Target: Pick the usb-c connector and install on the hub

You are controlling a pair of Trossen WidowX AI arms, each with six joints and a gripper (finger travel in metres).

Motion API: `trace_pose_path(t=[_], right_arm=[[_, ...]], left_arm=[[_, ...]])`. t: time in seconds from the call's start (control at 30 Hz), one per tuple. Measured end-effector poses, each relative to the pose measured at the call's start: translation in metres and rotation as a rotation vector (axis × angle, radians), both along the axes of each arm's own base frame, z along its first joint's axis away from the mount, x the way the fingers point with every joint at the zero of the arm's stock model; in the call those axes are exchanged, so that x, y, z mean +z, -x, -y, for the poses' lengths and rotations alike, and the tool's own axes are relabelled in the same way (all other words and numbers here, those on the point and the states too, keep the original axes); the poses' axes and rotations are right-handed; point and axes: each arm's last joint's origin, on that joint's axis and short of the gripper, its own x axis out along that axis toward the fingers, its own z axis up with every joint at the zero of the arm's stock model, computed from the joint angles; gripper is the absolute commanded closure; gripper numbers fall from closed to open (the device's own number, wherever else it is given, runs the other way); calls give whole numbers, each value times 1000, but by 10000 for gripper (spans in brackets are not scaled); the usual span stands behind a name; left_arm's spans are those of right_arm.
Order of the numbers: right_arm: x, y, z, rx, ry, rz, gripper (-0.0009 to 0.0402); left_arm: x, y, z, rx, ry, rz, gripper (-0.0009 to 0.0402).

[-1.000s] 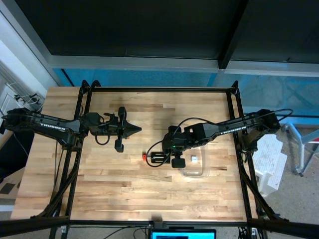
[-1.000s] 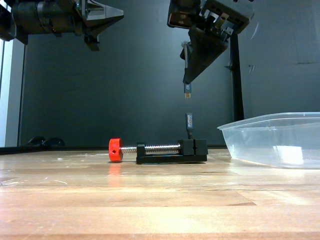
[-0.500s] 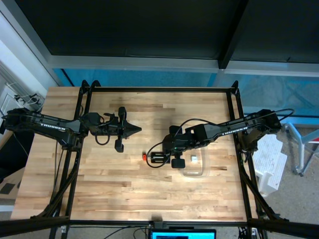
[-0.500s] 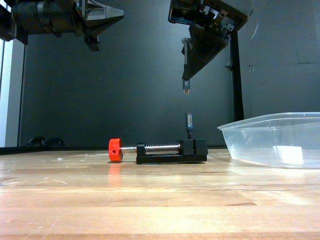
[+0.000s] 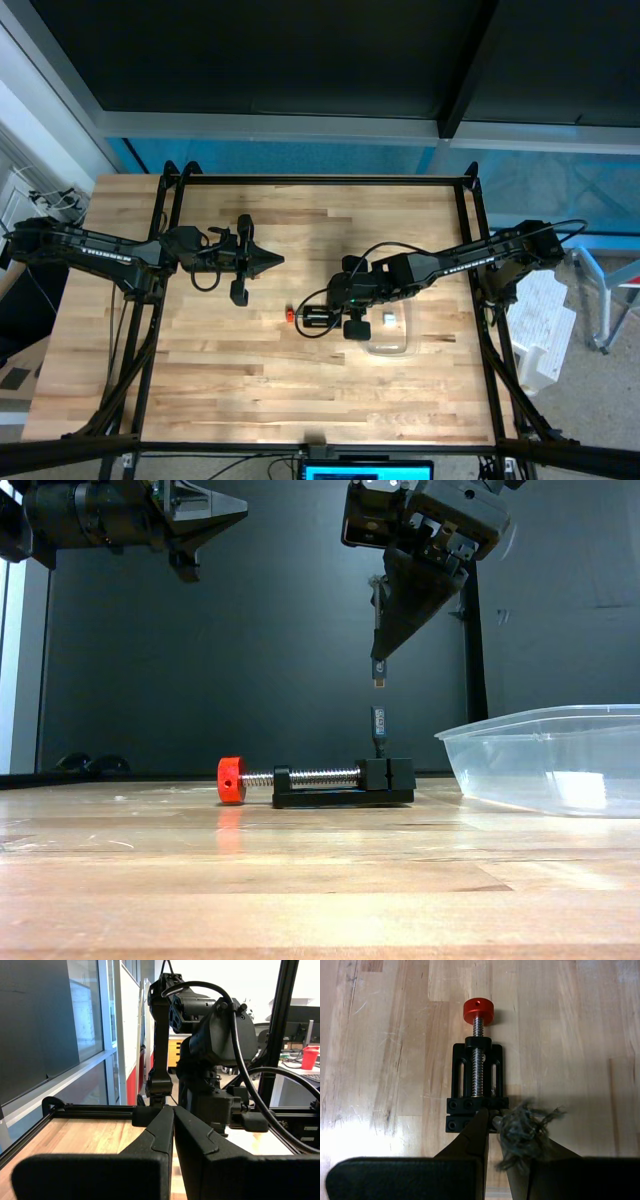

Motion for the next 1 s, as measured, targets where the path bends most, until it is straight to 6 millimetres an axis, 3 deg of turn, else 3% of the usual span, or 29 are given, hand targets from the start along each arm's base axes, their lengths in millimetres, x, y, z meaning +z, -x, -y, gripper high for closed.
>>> trace_pose_path(t=[1.0], right_arm=[[-9, -3, -9, 35, 27, 9, 394]], left_arm=[[0, 0, 0, 0, 0, 0, 393]])
